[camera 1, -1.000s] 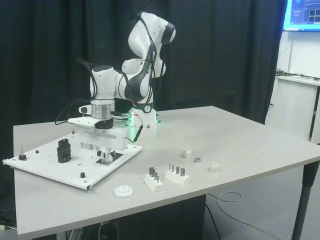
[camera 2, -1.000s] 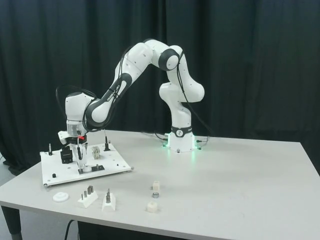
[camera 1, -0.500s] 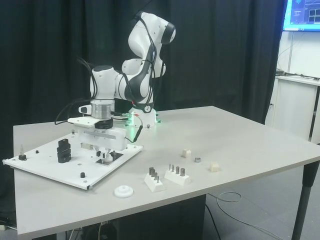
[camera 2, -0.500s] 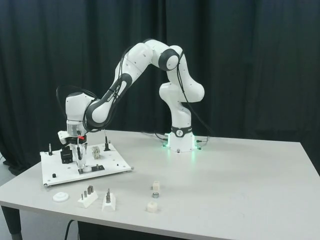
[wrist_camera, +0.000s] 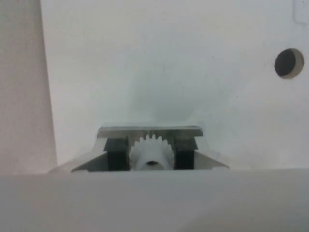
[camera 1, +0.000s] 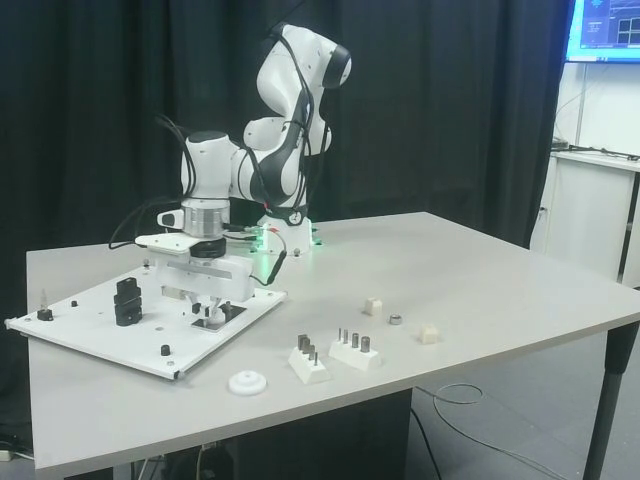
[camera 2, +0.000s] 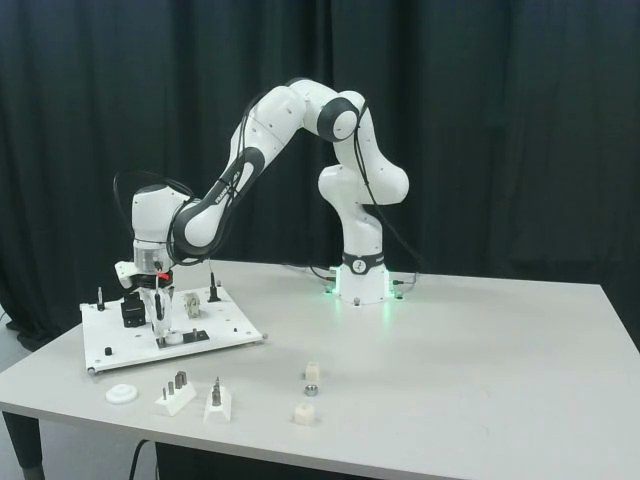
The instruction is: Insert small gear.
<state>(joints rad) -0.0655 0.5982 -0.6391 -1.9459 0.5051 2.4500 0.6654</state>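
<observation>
Lying nearest on the grey table (camera 1: 480, 270), by the front edge: a white large gear (camera 1: 245, 382) (camera 2: 121, 394), two white blocks with metal pegs (camera 1: 309, 362) (camera 1: 355, 351), then two small white cubes (camera 1: 373, 306) (camera 1: 428, 334) with a little ring (camera 1: 396, 320) between them. Resting just beyond, at the left end of the table: a white assembly board (camera 1: 100, 330) (camera 2: 110, 335) (wrist_camera: 159, 63), carrying a black block (camera 1: 125, 303) (camera 2: 130, 312) and a dark round hole (wrist_camera: 288, 63). Hanging straight down over the board's right part, close above a dark base plate (camera 1: 218, 318): the gripper (camera 1: 210, 300) (camera 2: 158, 318) (wrist_camera: 152, 155), clamping the small gear (wrist_camera: 152, 153), white and toothed, narrowly between two black fingers (wrist_camera: 117, 153). Bending at the wrist right above, stretching back and up to a high elbow, then folding down to the base (camera 2: 362, 282) at the far side, lit green at the foot: the white arm (camera 1: 270, 160) (camera 2: 250, 150). Hanging behind all, a black curtain (camera 2: 500, 120).
</observation>
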